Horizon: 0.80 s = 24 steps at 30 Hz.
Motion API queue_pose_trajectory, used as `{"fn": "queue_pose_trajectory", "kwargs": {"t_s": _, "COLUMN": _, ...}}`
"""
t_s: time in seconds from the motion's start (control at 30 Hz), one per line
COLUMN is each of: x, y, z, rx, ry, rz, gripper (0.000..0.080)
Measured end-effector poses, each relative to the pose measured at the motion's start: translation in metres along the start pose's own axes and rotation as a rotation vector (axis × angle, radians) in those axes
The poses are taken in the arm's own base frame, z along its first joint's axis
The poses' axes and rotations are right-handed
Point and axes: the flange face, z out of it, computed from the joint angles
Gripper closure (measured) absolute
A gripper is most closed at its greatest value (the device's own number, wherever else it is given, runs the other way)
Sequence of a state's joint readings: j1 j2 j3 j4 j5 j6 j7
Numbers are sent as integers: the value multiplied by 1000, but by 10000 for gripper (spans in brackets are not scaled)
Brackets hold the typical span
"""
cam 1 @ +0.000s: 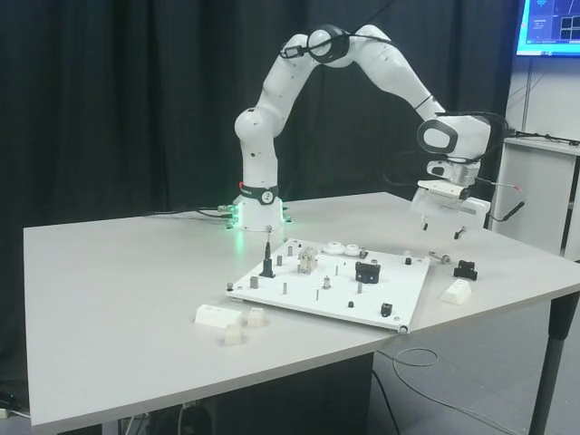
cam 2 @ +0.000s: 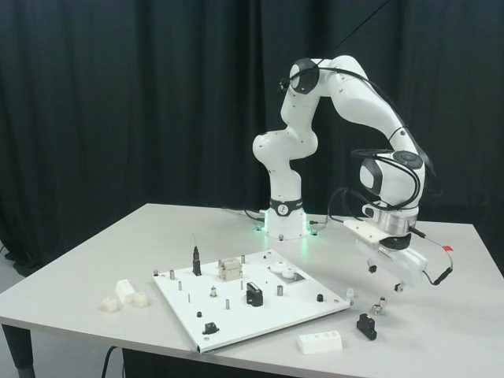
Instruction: Remove waterproof.
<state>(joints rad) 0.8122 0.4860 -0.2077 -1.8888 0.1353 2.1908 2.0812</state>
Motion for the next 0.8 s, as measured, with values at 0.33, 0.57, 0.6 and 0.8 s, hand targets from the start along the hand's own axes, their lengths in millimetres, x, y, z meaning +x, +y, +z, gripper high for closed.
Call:
{"fn": "queue_pose_trajectory", "kwargs": {"t_s": 0.33, "x": 0, "y": 3, "z": -7, "rx": 6, "ry": -6, "rz": -4, "gripper": 7}}
{"fn": "queue_pose_trajectory", "kwargs": {"t_s": 0.57, "x": -1, "y": 7, "z": -13, "rx": 11, "ry": -12, "rz": -9, "gripper": 3}}
{"fn": "queue_pose_trajectory", "kwargs": {"t_s": 0.6, "x": -1, "y": 7, "z": -14, "rx": 12, "ry": -12, "rz": -9, "gripper": 3}}
{"fn": "queue_pose_trajectory", "kwargs": {"t_s": 0.8, "x": -2, "y": 9, "z": -17, "rx": 18, "ry": -14, "rz": -14, "gripper": 3}}
